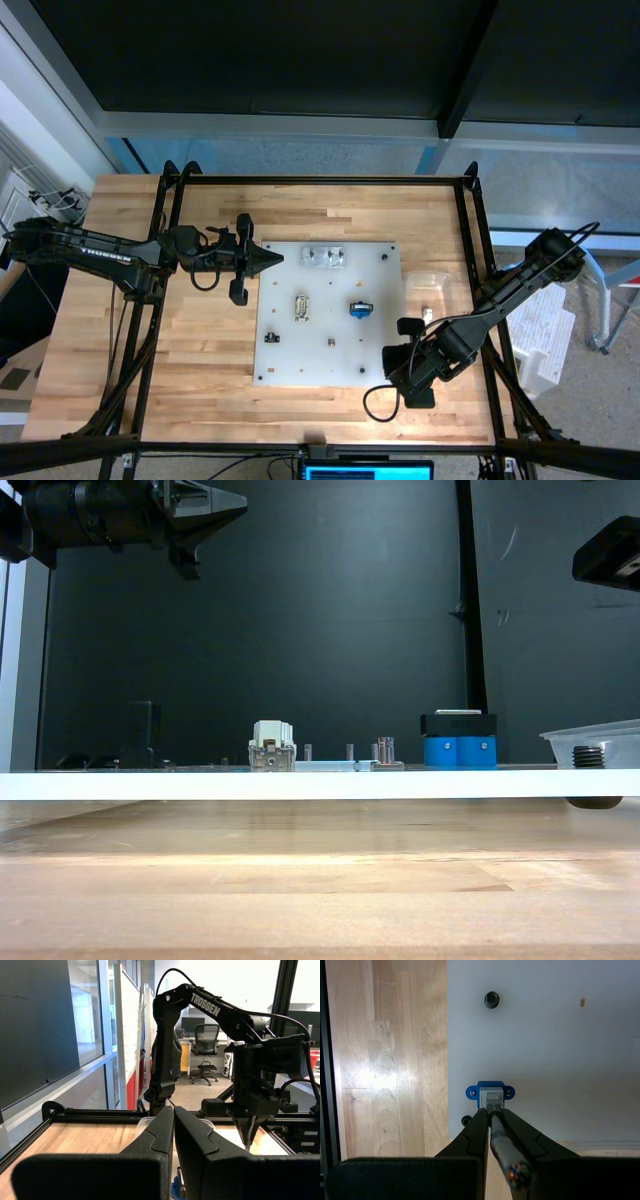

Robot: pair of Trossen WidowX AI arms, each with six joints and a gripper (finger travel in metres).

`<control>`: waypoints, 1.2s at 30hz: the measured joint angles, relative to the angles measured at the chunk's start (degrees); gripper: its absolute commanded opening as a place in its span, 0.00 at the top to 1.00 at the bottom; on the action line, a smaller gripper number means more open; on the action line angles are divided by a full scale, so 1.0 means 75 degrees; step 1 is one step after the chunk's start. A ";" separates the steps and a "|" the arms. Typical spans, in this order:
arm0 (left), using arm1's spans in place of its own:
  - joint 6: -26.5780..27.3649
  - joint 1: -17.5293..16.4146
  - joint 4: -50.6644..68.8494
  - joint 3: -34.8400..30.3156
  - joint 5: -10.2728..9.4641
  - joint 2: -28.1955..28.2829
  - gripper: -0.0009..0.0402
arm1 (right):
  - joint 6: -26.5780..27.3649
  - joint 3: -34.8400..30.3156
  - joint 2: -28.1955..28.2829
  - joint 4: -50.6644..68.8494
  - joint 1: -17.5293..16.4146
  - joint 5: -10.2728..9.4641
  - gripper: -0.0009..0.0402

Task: Pick the RJ45 connector and install on taskboard

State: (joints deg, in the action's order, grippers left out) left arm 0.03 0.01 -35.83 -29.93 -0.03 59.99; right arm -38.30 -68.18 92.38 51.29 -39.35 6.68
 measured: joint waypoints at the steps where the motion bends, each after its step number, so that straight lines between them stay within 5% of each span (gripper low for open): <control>1: 0.0000 0.0000 0.0000 0.0000 0.0000 0.0000 0.98 | 0.0000 0.0023 0.0000 -0.0026 0.0000 0.0000 0.98; 36: 0.0000 0.0000 0.0003 0.0000 0.0000 0.0000 0.98 | -0.0038 0.0443 -0.0023 -0.0469 0.0017 -0.0055 0.95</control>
State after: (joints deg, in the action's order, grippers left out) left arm 0.03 0.01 -35.81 -29.93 -0.03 59.99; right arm -38.59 -64.86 92.20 47.77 -39.22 6.26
